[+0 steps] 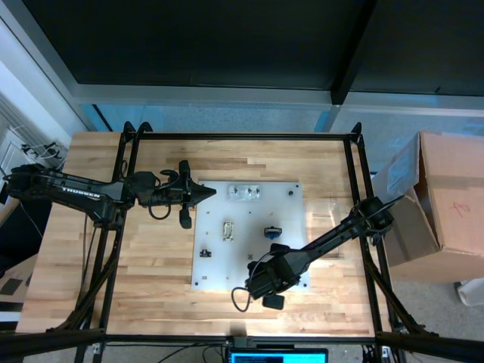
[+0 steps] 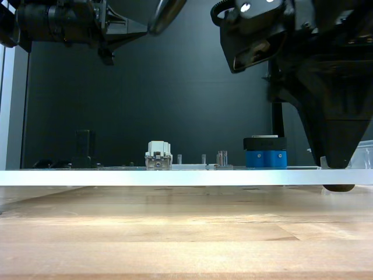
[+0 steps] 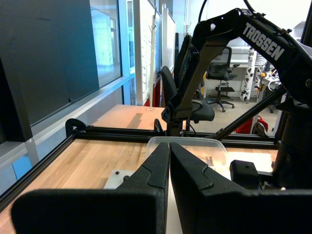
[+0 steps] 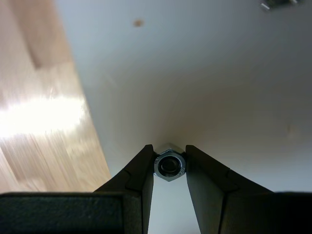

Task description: Unfasten the M12 nut and place it in the container

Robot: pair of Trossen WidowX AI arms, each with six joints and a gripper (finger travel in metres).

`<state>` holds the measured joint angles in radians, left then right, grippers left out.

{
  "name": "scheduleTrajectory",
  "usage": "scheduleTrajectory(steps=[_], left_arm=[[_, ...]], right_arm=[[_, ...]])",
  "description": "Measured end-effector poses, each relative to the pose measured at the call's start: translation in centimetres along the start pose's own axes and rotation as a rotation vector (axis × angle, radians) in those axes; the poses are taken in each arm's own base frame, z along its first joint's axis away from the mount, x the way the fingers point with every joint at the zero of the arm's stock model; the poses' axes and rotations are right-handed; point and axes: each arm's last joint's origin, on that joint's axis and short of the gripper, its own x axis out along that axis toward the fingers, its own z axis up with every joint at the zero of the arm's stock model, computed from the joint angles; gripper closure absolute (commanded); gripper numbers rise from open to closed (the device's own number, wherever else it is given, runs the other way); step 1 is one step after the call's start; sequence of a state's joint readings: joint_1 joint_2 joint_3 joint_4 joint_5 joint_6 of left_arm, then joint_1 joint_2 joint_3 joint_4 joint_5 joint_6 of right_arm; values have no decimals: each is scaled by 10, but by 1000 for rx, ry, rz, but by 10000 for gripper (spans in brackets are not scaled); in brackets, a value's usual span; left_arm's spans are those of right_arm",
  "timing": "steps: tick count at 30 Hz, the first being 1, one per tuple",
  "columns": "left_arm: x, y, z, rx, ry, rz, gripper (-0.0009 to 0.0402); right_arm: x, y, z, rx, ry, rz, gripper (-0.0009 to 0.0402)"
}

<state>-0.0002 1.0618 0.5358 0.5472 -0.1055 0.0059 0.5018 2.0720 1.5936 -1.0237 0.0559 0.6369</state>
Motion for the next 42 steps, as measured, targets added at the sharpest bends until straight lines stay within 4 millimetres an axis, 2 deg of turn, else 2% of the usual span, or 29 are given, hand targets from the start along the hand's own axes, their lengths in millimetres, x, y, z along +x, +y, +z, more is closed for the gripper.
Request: scheduleTrajectory(steps=[11,26,34,42], left_arm=[[0,0,0,0,0,0,393],[0,0,0,0,0,0,393],[0,0,0,0,0,0,393],[0,0,0,0,0,0,393]], right_arm=[[0,1,1,-564,-10,8,375],[-1,1,1,-1453,-16,8,375],[0,1,1,-1664,-20,3,375],[0,0,2,-1660,-21,-6,363]])
